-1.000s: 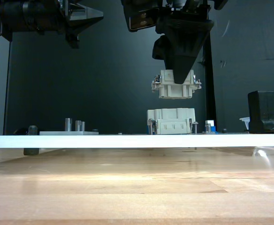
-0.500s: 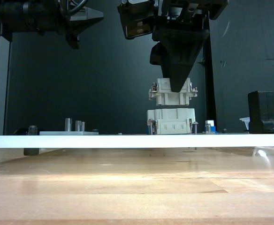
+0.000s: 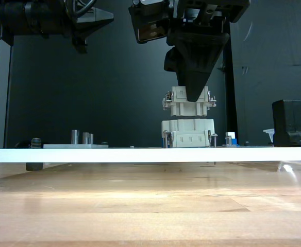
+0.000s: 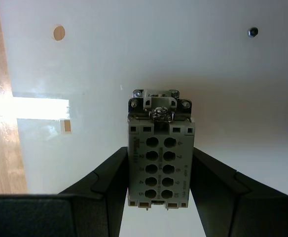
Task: Pick the HAN10E connector and install on the hub
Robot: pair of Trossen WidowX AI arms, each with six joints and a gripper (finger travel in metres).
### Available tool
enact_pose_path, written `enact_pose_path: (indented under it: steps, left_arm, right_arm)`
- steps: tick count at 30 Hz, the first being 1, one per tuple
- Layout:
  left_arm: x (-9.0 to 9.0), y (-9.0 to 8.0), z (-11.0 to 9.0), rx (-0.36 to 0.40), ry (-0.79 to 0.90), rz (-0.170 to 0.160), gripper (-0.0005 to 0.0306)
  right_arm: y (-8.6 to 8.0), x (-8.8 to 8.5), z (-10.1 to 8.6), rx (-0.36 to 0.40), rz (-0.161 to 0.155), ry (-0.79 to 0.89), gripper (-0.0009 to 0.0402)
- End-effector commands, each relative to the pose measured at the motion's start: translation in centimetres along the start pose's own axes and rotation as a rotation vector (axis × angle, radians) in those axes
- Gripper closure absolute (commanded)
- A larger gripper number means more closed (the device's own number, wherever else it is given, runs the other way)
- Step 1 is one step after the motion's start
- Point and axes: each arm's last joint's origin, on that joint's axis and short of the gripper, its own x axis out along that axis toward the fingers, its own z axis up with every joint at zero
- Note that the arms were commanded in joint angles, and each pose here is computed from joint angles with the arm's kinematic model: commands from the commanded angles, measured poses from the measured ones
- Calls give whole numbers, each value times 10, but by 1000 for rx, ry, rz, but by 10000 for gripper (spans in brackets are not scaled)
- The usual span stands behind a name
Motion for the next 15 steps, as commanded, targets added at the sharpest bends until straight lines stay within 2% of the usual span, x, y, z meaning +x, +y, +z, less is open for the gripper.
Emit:
enact_pose_path:
  steps: [1, 15]
  left_arm:
    - [0, 0, 0, 0, 0, 0, 300]
    - [0, 0, 0, 0, 0, 0, 300]
  right_arm:
    - [0, 2, 0, 1, 2, -9, 358]
    - [0, 7, -1, -18, -1, 0, 359]
